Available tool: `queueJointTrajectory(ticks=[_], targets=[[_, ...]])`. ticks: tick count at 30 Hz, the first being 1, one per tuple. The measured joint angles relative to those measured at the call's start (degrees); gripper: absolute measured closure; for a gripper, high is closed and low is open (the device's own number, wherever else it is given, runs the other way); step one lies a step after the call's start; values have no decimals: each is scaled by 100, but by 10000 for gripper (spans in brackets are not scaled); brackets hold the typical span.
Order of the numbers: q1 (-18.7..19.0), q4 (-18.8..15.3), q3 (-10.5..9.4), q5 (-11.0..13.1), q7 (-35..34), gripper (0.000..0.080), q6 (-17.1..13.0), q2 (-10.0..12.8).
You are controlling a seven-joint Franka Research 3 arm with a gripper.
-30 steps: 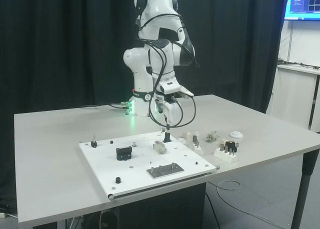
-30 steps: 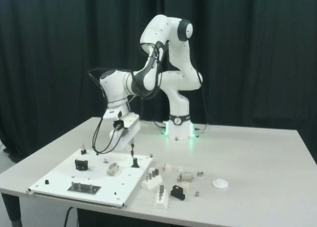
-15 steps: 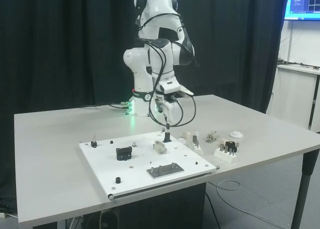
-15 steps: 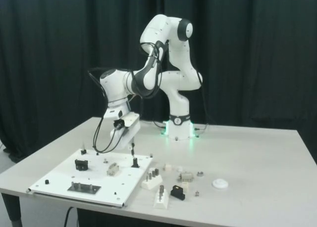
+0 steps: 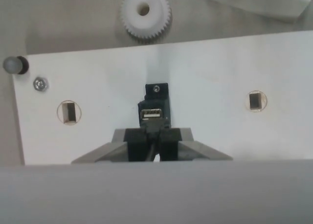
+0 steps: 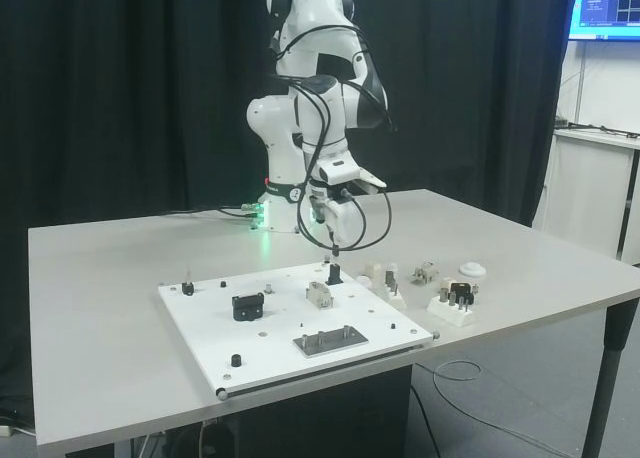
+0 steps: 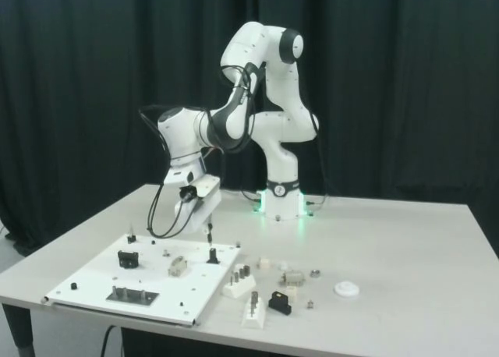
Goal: Insert USB.
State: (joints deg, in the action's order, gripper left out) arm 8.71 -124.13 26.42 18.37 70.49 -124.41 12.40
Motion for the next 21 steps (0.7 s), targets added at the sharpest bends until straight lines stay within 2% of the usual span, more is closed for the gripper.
queueJointTrajectory(ticks=[21], targets=[[14, -94, 16, 0, 22, 756, -142, -15]])
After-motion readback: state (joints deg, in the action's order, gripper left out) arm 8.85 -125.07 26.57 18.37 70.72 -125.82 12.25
